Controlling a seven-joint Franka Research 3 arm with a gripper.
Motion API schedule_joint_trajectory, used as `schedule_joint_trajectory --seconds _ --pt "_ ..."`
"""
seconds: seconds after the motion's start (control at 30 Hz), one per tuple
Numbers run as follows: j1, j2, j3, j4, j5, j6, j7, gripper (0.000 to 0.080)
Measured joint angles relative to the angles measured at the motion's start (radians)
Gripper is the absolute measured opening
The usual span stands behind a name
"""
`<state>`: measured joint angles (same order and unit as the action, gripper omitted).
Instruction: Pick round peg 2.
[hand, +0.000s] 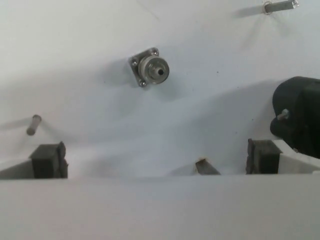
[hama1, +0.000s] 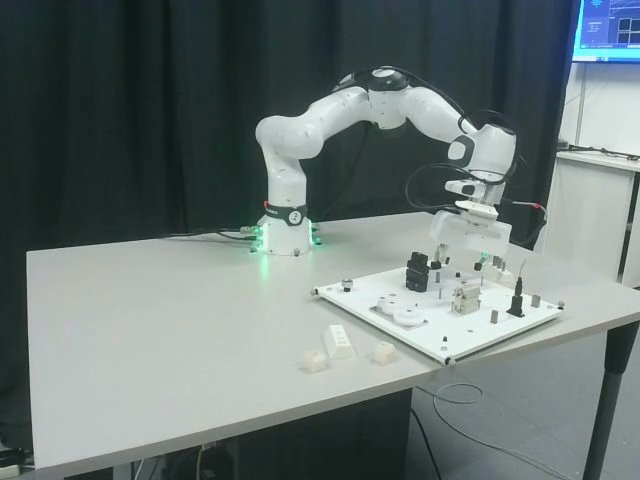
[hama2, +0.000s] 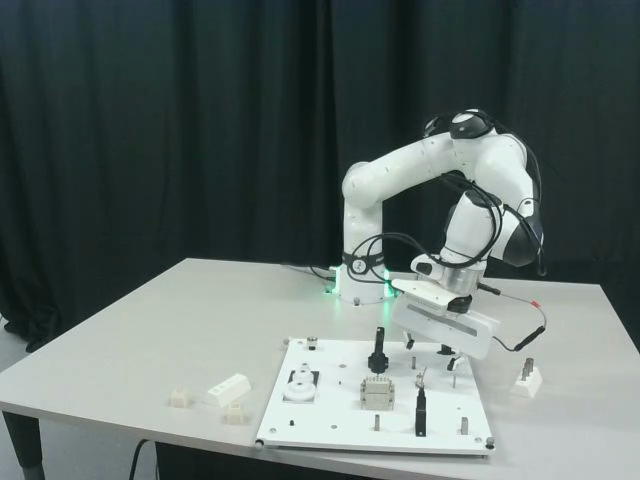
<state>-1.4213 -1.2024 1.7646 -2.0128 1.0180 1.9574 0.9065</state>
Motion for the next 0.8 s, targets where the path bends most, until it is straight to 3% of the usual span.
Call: schedule_joint_trajectory --seconds 0.8 --pt "0.022 0.033 -0.017 0.007 0.000 -0.002 0.002 0.0800"
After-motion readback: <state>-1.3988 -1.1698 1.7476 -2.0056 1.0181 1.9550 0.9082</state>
